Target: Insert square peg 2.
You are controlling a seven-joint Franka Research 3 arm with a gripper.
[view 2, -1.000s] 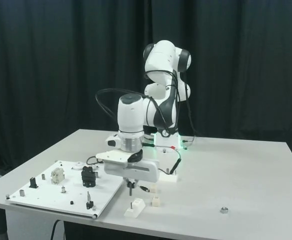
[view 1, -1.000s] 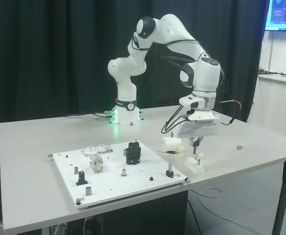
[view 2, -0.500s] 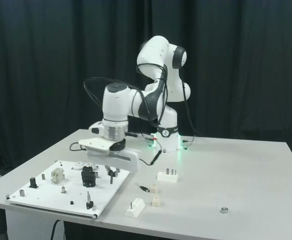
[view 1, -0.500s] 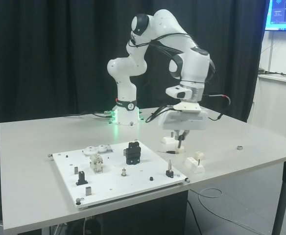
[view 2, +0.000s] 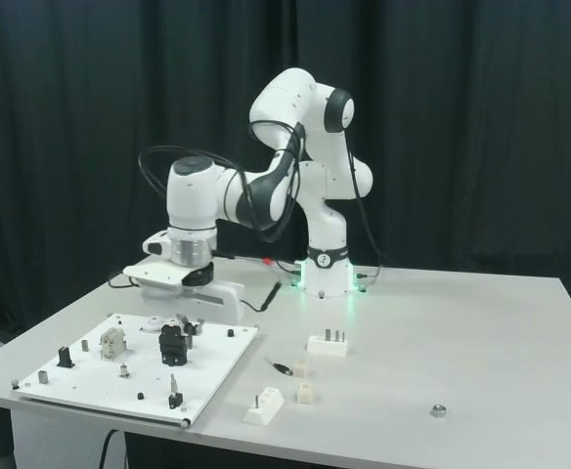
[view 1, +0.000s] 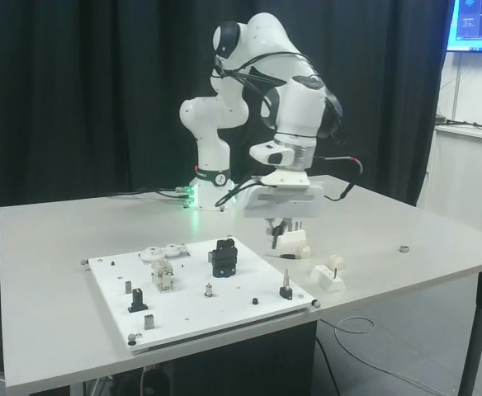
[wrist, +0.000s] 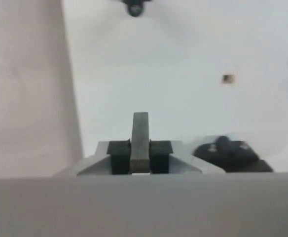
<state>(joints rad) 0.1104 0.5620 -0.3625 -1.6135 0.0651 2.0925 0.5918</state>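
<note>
**Observer:** What is the arm holding, and where is it?

**Operator:** I see the gripper clamped on a grey peg, a straight square bar pinched between two black pads. In the first room view the gripper hangs in the air over the far right part of the white board, above the board and not touching it. The peg is too small for me to pick out in either room view.

**Observer:** What lies on the board?

**Operator:** A black block stands near the middle, just left of the gripper. Small fixtures are spread over the rest: a white part further left, a black stand near the front left, and a short black post near the right edge. In the wrist view the peg hangs over bare board, with a black part close beside it.

**Observer:** And off the board?

**Operator:** On the grey table, to the right of the board, sit small white blocks. One of them carries a thin upright pin. The arm's white base stands at the far side of the table, with green light at its foot.
</note>
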